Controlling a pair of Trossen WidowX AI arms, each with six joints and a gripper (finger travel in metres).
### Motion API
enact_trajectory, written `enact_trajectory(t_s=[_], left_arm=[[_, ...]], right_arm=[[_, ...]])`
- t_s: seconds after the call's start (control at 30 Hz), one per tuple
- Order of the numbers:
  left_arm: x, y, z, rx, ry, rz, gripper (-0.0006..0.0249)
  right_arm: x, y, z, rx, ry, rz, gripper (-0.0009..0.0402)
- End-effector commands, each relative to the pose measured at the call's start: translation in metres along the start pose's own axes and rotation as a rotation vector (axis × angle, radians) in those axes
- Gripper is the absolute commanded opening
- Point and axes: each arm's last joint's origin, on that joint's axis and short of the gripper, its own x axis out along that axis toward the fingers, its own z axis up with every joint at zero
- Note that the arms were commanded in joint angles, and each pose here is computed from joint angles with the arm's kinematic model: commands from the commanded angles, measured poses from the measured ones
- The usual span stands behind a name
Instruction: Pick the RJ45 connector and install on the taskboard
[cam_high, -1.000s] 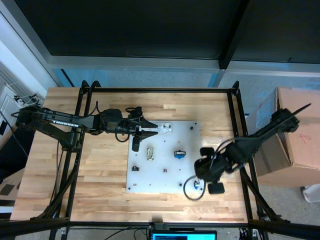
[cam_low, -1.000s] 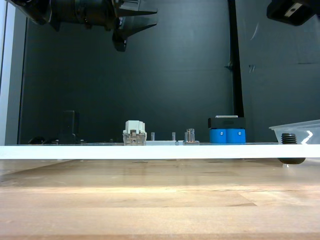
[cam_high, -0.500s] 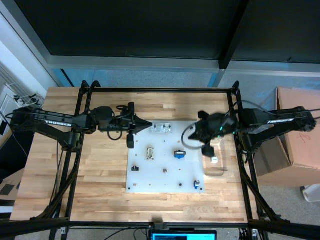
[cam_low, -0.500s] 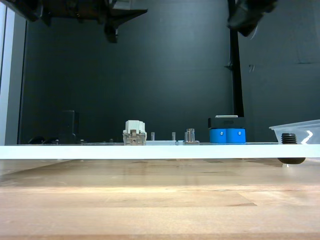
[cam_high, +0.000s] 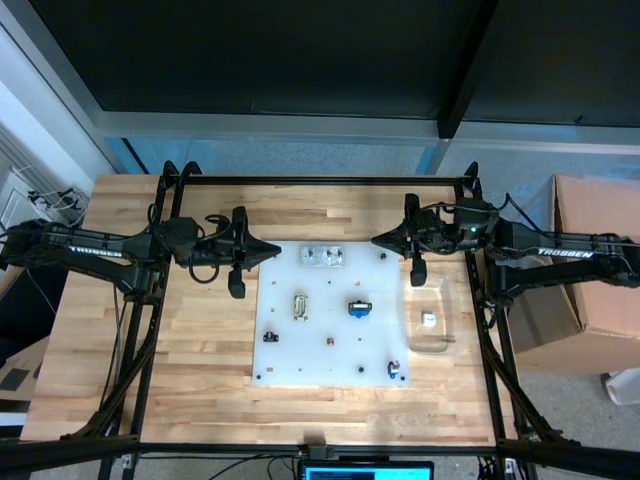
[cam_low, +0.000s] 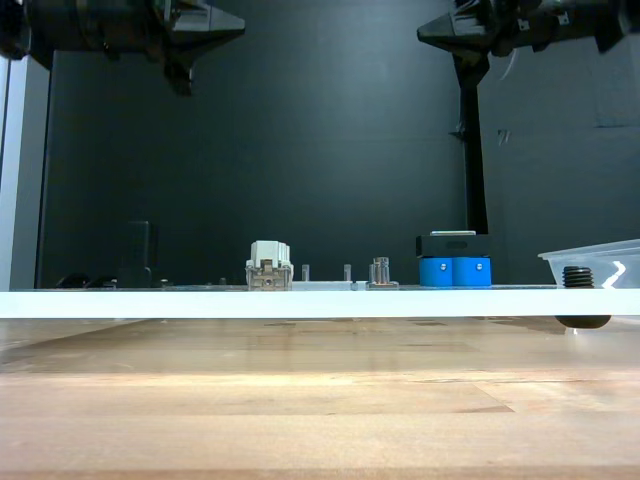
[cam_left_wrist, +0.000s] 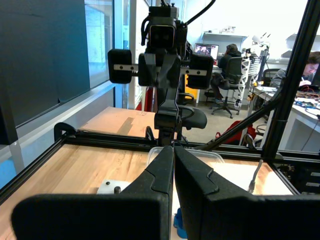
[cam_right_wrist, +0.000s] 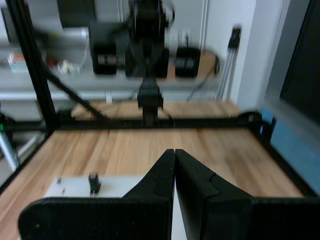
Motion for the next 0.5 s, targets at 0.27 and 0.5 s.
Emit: enact_trajectory(t_s=[0.27,0.5], left_arm=[[-0.004,0.001,-0.013,-0.009,-0.009,0.019,-0.0001],[-0.004,0.001,-0.012,-0.009,-0.018,0.017,-0.0001]], right_arm=[[-0.004,0.001,-0.035,0.027,-0.125,0.011,0.0],[-0.004,0.001,-0.041,0.028,-0.13,0.011,0.0]])
